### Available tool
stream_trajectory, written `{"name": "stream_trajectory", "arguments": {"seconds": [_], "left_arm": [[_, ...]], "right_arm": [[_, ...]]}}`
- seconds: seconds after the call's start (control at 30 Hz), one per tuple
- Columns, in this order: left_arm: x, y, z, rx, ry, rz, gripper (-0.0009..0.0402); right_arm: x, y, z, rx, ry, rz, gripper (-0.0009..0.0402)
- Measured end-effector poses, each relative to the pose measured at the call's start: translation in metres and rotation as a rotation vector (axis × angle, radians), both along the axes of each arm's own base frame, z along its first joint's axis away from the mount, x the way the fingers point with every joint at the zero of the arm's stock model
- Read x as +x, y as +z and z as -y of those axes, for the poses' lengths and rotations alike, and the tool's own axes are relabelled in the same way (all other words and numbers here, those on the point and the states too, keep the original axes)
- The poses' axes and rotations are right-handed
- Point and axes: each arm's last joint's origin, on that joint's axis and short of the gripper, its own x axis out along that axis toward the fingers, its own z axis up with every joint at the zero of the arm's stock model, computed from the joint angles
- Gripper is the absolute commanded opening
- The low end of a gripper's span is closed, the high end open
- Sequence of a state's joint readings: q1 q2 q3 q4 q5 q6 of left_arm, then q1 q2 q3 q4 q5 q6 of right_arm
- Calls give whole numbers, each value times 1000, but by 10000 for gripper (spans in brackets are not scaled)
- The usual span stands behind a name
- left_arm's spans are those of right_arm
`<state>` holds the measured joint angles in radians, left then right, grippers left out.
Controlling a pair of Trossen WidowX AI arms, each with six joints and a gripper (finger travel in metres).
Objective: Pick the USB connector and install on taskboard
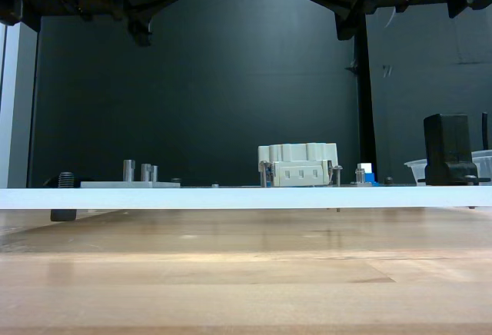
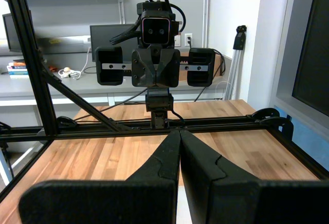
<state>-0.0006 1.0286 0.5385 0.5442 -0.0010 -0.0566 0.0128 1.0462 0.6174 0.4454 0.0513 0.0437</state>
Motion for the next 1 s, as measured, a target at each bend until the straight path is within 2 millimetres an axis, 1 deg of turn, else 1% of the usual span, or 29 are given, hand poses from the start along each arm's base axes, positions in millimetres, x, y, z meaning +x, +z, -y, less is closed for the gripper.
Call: {"name": "stream_trajectory", "arguments": {"seconds": [0.5, 0.57, 0.7, 1.0], "left_arm": [[0, 0, 0, 0, 0, -1, 0], [0, 0, 0, 0, 1, 0, 0], [0, 0, 0, 0, 1, 0, 0], [0, 0, 0, 0, 1, 0, 0]], "right_arm": [[-1, -1, 0, 1, 1, -17, 0], [-3, 0, 0, 1, 1, -61, 0], [-9, 8, 0, 0, 1, -148, 0], [-35, 21, -1, 15, 2, -338, 0]]}}
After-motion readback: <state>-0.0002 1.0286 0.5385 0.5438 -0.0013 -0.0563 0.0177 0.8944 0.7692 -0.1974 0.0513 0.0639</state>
